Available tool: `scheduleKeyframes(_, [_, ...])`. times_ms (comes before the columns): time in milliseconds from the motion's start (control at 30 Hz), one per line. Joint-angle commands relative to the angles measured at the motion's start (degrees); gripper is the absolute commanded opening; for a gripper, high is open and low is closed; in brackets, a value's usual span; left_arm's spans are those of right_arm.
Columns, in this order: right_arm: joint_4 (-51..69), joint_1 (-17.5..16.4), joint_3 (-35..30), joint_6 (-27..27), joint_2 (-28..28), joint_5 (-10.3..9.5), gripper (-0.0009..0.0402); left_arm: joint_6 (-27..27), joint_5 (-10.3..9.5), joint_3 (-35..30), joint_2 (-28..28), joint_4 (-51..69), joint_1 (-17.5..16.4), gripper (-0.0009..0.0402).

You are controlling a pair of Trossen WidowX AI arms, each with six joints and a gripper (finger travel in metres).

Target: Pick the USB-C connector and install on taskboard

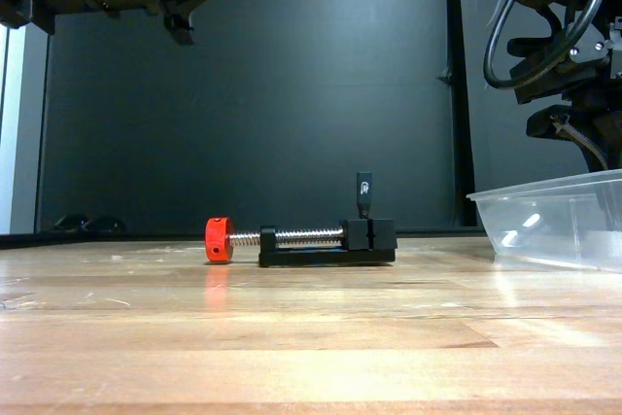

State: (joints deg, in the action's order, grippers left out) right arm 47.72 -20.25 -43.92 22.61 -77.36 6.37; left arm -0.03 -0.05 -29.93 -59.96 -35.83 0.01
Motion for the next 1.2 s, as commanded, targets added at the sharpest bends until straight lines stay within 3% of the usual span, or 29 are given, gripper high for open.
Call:
scheduleKeyframes(33, [0.0, 0.0, 0.0, 0.0, 0.1, 0.02, 0.0000, 0.0, 0.02, 0.0, 0.0, 0.0, 0.0, 0.0000])
scheduleKeyframes(500, [3.6, 0.0, -2.6, -0.9, 2.5, 0.02, 0.0000, 0.0, 0.02, 0.0, 0.0, 0.0, 0.0, 0.0000])
scheduleKeyframes(900, [14.1, 0.1, -14.6, -1.1, 2.8, 0.04, 0.0000, 0.0, 0.02, 0.0, 0.0, 0.0, 0.0, 0.0000])
scheduleKeyframes(1200, [15.5, 1.0, -17.9, -1.1, 1.6, -0.02, 0.0000, 0.0, 0.02, 0.0, 0.0, 0.0, 0.0, 0.0000])
